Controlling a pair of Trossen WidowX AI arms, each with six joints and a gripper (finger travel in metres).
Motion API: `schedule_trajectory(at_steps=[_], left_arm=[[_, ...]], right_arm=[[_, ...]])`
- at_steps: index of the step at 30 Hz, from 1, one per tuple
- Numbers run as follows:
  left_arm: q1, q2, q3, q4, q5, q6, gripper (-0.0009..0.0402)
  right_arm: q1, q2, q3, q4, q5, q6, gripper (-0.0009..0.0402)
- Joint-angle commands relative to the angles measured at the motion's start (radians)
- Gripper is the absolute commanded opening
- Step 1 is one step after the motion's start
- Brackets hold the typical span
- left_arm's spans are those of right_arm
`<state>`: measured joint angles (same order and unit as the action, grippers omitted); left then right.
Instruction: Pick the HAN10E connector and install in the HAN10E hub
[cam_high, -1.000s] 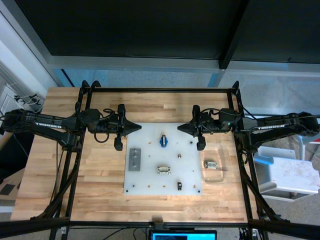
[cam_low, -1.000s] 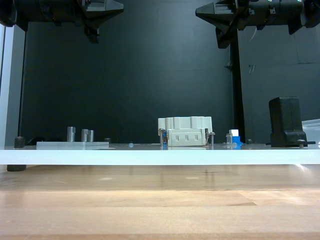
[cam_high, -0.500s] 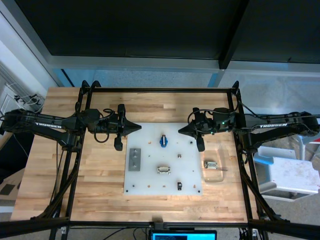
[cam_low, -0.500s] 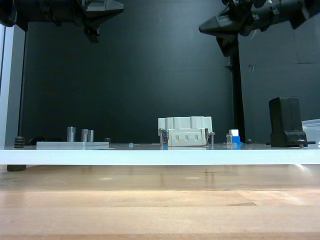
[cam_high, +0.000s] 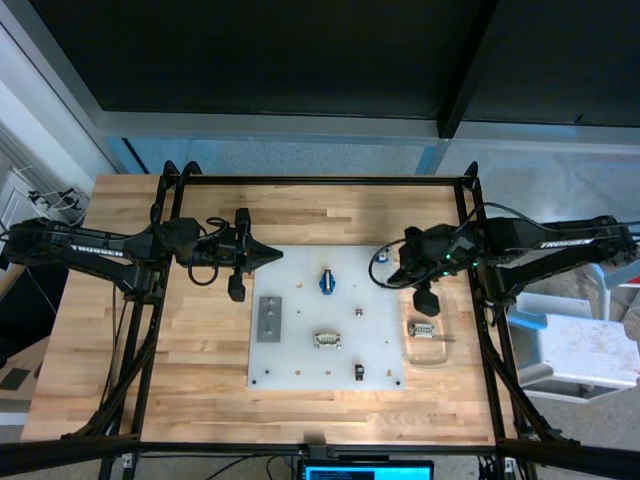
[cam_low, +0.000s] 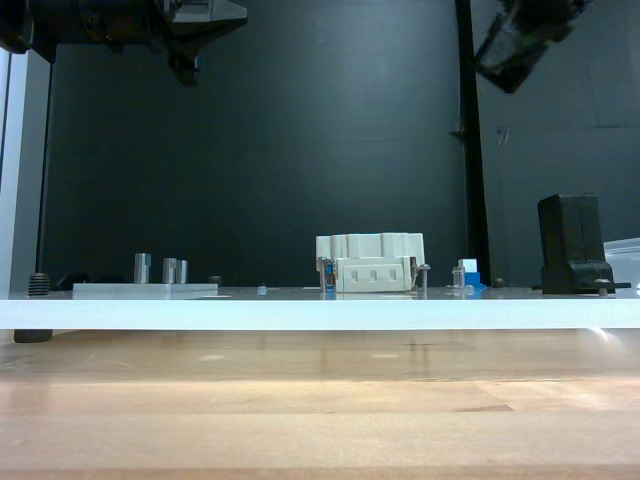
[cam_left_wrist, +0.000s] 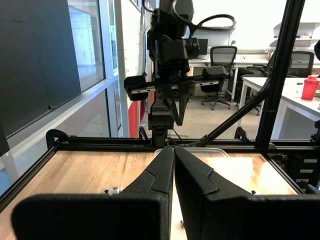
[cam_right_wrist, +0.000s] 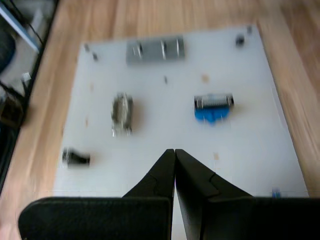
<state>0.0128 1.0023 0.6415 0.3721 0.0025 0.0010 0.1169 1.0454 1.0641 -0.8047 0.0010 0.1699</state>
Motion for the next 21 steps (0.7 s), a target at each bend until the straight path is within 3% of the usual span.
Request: schedule_trajectory(at_steps=[1,10,21], left_arm=[[0.0,0.0,0.0,0.0,0.0,0.0,0.0],[0.0,0.0,0.0,0.0,0.0,0.0,0.0],[0.0,0.0,0.0,0.0,0.0,0.0,0.0]], right_arm=[[0.043,0.022,0.06,-0.121,0.009,0.035,0.0],[0.131,0.093,0.143,-0.343,0.007,0.115,0.0],[0.166,0.128,0.143,-0.451,0.007,0.158,0.0]])
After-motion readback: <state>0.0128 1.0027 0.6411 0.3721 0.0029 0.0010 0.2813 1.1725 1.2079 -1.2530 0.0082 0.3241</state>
